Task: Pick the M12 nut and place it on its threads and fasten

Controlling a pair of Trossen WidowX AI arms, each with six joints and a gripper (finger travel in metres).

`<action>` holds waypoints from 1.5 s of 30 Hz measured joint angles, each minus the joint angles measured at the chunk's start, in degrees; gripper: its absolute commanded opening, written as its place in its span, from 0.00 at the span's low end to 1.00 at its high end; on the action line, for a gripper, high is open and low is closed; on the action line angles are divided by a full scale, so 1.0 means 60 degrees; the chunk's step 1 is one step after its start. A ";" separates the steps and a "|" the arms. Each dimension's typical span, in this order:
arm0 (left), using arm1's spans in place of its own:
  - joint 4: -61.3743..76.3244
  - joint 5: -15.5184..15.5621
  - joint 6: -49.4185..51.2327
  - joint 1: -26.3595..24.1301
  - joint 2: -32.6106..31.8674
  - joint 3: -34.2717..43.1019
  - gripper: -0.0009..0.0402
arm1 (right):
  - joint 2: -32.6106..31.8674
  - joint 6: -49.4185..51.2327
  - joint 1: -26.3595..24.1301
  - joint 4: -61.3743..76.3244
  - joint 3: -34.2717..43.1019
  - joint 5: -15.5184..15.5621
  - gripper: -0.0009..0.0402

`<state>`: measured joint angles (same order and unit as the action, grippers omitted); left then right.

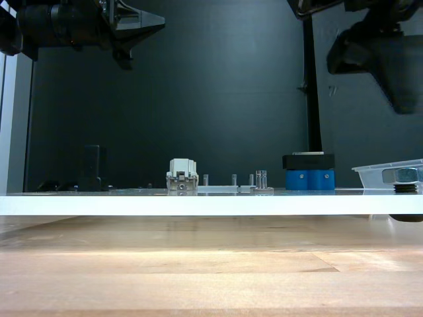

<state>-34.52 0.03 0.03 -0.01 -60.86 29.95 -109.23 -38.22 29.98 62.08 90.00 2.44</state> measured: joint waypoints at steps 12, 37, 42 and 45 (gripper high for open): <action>0.0000 -0.0004 0.0000 0.0000 0.0000 -0.0004 0.02 | -0.0200 0.1202 0.0011 -0.0550 -0.0291 -0.0812 0.04; 0.0000 0.0000 0.0000 0.0000 0.0000 0.0000 0.02 | -0.0200 0.2004 0.0124 -0.1694 -0.1373 0.1319 0.02; 0.0000 0.0000 0.0000 0.0000 0.0000 0.0000 0.02 | -0.0149 0.1978 0.0146 -0.1650 -0.1373 0.0594 0.02; 0.0000 -0.0004 0.0000 0.0000 0.0000 0.0000 0.02 | -0.0149 0.1585 0.0146 -0.1468 -0.1373 -0.0492 0.02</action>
